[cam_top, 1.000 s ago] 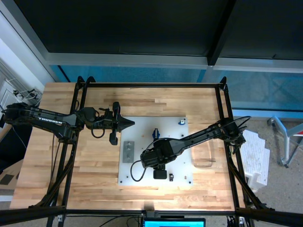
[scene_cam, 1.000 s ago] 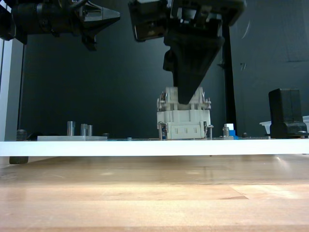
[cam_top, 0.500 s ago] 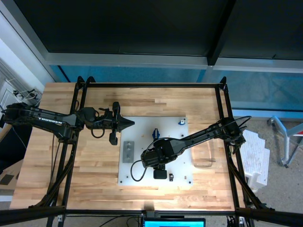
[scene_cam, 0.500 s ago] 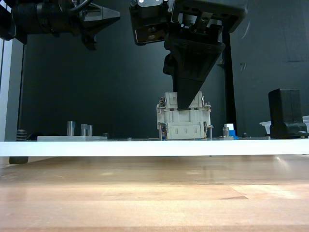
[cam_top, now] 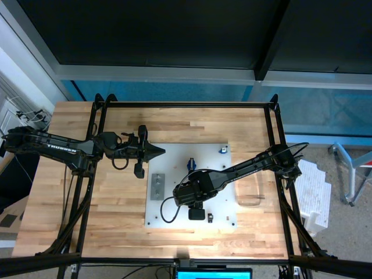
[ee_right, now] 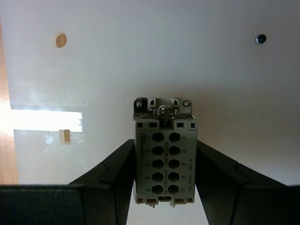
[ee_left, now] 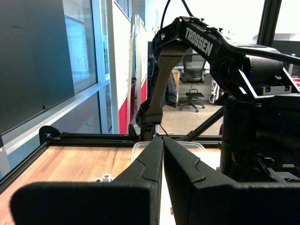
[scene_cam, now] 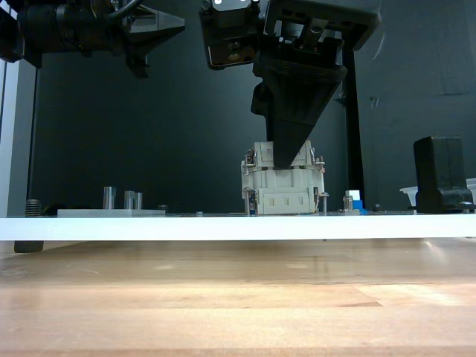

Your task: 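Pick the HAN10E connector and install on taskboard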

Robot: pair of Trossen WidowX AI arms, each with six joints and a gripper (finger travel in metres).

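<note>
On the near half of the taskboard (scene_cam: 149, 227), the HAN10E connector (scene_cam: 260, 156) sits atop a beige housing (scene_cam: 282, 199), clamped between the fingers of the right gripper (scene_cam: 286, 160). Whether it is fully home cannot be told. If it is tilted, pressing could jam it, and releasing could leave it loose. Farther back, the left gripper (cam_top: 163, 151) hangs above the board's far-left corner, fingers together

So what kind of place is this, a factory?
Probably a robot lab, not a factory: Trossen arms on a framed wooden table, an office chair beyond. The right tool grips the HAN10E connector on the taskboard; the left tool hangs shut over its far corner.
</note>
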